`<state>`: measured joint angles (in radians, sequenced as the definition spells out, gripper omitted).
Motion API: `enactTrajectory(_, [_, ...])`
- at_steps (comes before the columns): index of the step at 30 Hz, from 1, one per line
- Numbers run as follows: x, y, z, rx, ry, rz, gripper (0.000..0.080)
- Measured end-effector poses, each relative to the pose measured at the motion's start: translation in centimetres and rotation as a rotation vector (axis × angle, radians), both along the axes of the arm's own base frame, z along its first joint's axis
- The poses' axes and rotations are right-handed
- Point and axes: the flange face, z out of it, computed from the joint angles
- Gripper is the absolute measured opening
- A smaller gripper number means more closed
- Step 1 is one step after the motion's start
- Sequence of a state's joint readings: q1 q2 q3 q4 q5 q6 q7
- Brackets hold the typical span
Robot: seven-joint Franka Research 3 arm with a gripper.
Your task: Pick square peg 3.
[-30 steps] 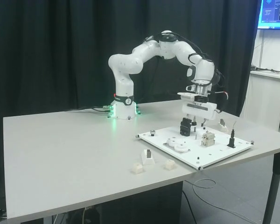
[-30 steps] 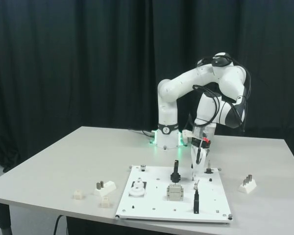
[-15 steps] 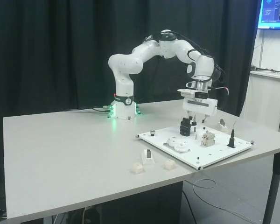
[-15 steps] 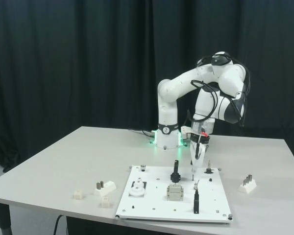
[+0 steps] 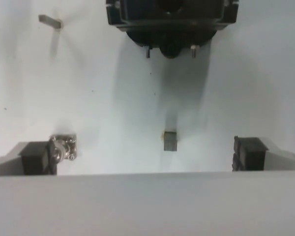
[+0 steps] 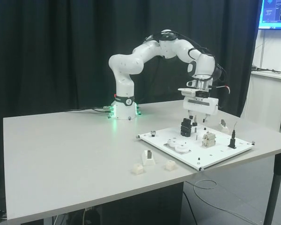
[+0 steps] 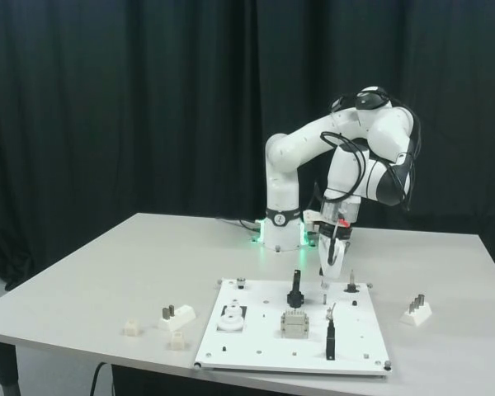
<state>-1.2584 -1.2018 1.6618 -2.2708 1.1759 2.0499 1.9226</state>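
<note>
In the wrist view a small grey square peg [image 5: 170,141] stands on the white board [image 5: 103,98], between my two black fingertips [image 5: 37,157] and below them. My gripper [image 5: 143,155] is open and holds nothing. From the room views, the gripper [image 6: 197,116] hangs over the far part of the board [image 6: 215,154], above the peg [image 7: 324,285]. A white holder with square pegs [image 7: 175,314] sits on the table left of the board, and another such holder [image 7: 416,308] sits to its right.
A black upright part [image 6: 186,127], white round parts [image 6: 177,145], a grey connector block [image 6: 208,139] and a black post [image 6: 232,140] stand on the board. Two small white blocks [image 6: 137,169] lie near the table's front edge. The green-lit arm base [image 6: 123,111] is behind.
The gripper has risen from just above the board and shifted slightly toward the arm base. The objects on the board and table stay put.
</note>
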Motion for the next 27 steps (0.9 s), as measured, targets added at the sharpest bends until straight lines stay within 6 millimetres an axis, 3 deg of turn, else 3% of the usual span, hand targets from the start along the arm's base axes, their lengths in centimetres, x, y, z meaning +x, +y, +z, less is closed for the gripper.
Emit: enactTrajectory(27, [0.4, -0.2, 1.5, 0.003, -0.011, 0.026, 0.0800])
